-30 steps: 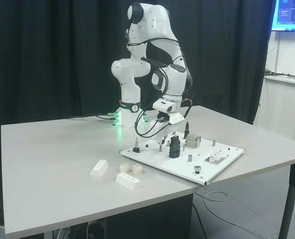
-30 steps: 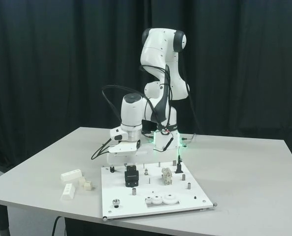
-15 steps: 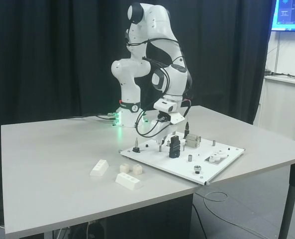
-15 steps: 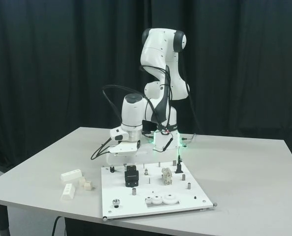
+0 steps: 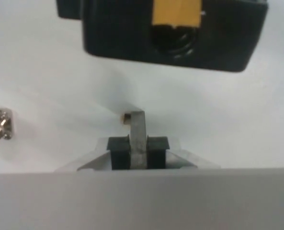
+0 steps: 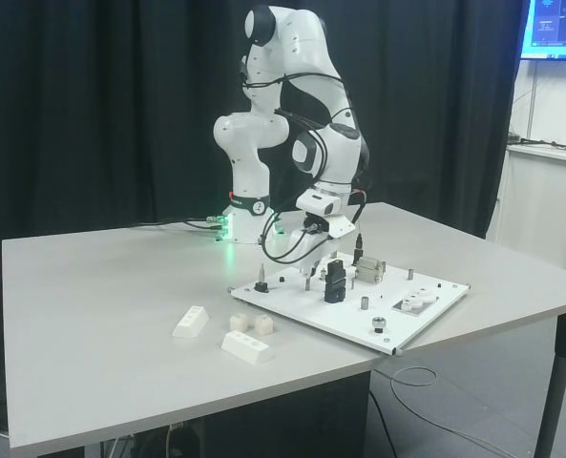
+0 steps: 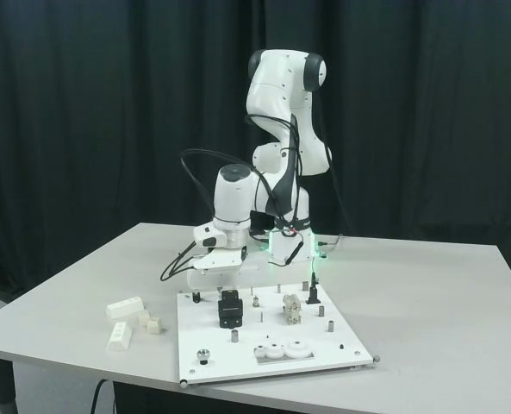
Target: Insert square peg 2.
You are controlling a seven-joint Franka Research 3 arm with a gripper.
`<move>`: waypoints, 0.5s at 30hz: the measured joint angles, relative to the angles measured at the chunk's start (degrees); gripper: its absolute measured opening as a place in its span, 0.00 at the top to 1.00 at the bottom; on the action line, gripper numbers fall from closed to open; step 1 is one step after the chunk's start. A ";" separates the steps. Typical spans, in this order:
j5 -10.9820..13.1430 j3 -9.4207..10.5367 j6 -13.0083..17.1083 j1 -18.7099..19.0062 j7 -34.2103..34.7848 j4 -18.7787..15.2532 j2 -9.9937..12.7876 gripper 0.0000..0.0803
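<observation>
One gripper [image 5: 137,154], square peg [image 5: 137,136] clamped, unlabelled

The white arm [image 6: 283,114] rises from its base at the far middle of the desk, where a green light glows at its foot. Its upper links climb straight up to a rounded shoulder joint at the top, then fold forward and down toward the near side. The forearm slopes down to a wrist that points at the desk surface. The gripper [image 5: 137,152] hangs low beneath the wrist, aimed straight down. In the wrist view the black finger pads [image 5: 117,152] stand close together, pressed on a slim grey square peg [image 5: 137,136] between them. Black cables loop from the forearm down to the wrist on the left side in the second room view.
</observation>
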 joint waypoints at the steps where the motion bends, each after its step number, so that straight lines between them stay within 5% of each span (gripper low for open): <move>1: 0.00 0.05 -0.14 0.00 0.00 0.00 -0.02 0.91; 15: 0.00 0.19 -0.58 -0.01 0.01 0.00 -0.07 0.91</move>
